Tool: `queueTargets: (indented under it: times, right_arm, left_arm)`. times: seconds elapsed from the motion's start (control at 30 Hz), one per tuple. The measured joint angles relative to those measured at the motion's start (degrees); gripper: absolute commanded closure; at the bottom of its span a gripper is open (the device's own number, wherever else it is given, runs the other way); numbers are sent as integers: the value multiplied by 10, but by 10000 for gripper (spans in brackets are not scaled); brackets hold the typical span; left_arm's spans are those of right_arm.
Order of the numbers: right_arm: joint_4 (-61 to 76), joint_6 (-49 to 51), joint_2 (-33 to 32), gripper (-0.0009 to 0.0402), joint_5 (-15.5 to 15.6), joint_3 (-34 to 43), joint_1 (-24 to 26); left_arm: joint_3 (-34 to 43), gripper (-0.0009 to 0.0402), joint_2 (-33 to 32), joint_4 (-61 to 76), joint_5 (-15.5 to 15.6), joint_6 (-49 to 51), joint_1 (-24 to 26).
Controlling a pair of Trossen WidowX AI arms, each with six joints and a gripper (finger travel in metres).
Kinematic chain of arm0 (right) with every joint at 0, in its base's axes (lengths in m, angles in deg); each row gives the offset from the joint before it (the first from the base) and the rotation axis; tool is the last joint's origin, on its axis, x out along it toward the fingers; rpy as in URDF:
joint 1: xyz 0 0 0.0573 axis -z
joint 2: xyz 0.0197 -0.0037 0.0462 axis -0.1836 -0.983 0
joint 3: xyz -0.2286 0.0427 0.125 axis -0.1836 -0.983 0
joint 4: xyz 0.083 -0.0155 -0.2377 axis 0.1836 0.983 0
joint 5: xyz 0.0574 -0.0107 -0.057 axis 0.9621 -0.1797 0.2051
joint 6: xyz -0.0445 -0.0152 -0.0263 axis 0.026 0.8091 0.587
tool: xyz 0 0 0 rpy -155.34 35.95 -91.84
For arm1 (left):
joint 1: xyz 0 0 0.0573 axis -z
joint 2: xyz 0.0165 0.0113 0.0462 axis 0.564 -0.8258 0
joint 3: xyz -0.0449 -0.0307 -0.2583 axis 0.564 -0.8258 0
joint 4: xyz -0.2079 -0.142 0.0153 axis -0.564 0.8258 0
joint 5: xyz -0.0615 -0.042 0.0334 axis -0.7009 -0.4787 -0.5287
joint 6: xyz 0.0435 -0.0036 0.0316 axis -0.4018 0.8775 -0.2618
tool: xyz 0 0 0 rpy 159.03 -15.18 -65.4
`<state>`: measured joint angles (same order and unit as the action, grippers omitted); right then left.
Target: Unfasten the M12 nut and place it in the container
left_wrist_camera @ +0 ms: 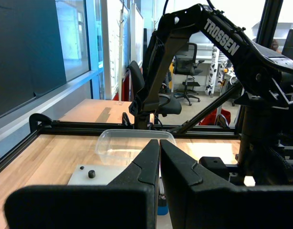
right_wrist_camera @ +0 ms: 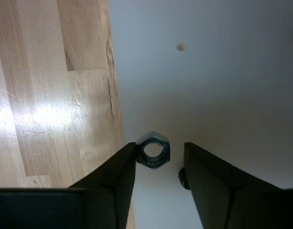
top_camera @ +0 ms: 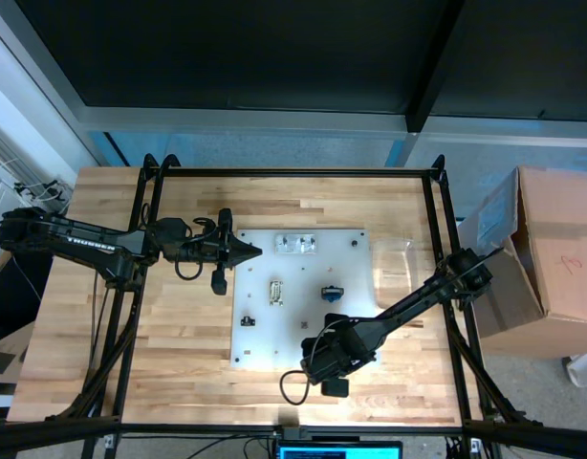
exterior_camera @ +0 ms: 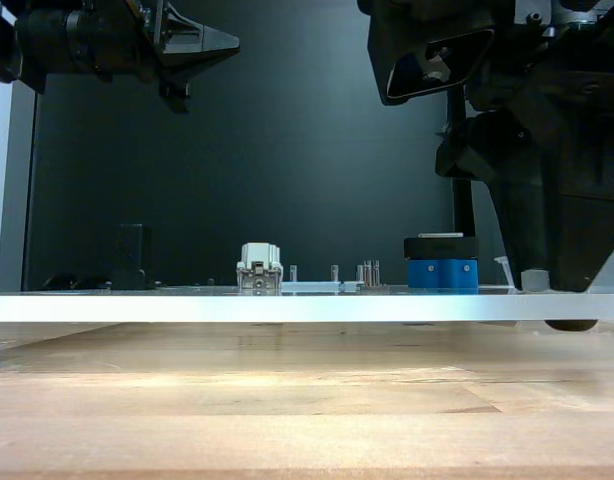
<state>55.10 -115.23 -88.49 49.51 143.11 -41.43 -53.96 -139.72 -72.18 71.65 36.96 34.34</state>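
Silver nut (right_wrist_camera: 153,150) at board (right_wrist_camera: 223,86) edge inside spread right gripper (right_wrist_camera: 159,149); left gripper (left_wrist_camera: 159,143) pressed together above board's left.

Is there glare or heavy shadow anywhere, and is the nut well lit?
Right wrist view: glare on the wood; the nut is evenly lit between the right gripper's open fingers, over the board, whether on its stud unclear. Low view: dark backdrop, the raised left gripper in shadow.

"TROSSEN" in white on right arm (left_wrist_camera: 224,37), on left arm (top_camera: 86,244)
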Motion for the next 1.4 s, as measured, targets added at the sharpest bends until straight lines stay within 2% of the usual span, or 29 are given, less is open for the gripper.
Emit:
queueTargets:
  times: [0.37,0.63,0.97,1.4]
  right_arm:
    - [-1,2,6,396,5,-1,0]
    - [26,0,43,385,4,-1,0]
    - [93,-5,135,386,-12,-14,-4]
    - [99,-32,289,386,-13,-169,-41]
  left_arm:
    - [0,393,0,0,0,0,0]
    - [0,393,0,0,0,0,0]
    - [0,393,0,0,0,0,0]
    - [0,393,0,0,0,0,0]
